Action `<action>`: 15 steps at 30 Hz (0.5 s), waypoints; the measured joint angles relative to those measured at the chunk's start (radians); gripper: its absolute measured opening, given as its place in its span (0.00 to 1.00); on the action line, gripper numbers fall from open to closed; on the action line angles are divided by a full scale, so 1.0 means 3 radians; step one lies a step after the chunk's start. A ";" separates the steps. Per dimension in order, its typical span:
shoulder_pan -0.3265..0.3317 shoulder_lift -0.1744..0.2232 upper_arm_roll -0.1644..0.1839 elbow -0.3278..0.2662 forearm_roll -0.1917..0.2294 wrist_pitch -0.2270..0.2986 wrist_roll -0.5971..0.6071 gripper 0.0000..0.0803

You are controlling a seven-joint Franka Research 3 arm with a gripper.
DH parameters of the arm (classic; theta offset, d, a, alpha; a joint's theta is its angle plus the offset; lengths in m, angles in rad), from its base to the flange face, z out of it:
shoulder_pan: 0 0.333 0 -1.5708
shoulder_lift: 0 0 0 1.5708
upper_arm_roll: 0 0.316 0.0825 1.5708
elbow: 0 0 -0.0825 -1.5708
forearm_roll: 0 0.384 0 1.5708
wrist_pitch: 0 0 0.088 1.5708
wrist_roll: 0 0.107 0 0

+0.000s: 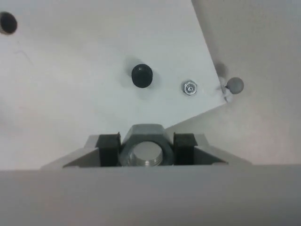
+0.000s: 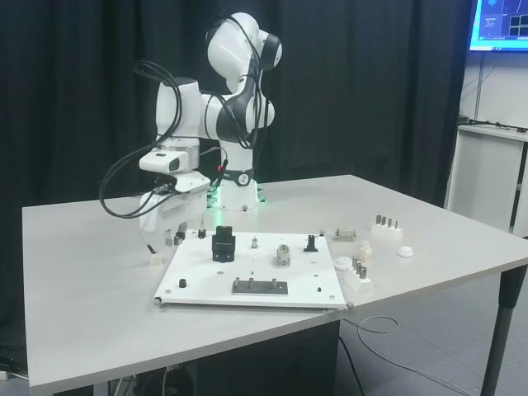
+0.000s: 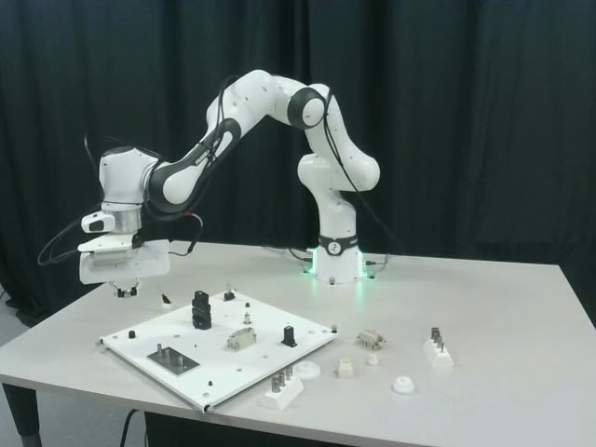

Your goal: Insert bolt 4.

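Clamping the bolt (image 1: 146,151) between both pads, the jaws hold it above the white board's (image 1: 84,108) corner.

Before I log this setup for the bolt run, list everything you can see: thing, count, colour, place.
table: one, grey, under everything.
assembly board: one, white, on the table in front of the arm's base.
black block: one, black, standing on the board's far side.
bar fixture: one, grey, on the board's near edge.
bolt holders: two, white, on the table beside the board, each holding grey pins.
round caps: two, white, on the table near the holders.
bolt: one, grey, gripped in the hand.
arm: one, white, bolted on the table.
hand: one, above the board's corner, shut on the bolt.
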 joint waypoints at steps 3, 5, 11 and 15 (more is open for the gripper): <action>-0.0009 0.0047 0.0000 0.0034 0.0036 0.0000 -0.0056 0.29; -0.0015 0.0080 0.0000 0.0062 0.0065 0.0003 -0.0074 0.29; -0.0035 0.0189 0.0000 0.0150 0.0146 0.0013 -0.0083 0.29; -0.0047 0.0260 0.0000 0.0209 0.0214 0.0013 -0.0101 0.29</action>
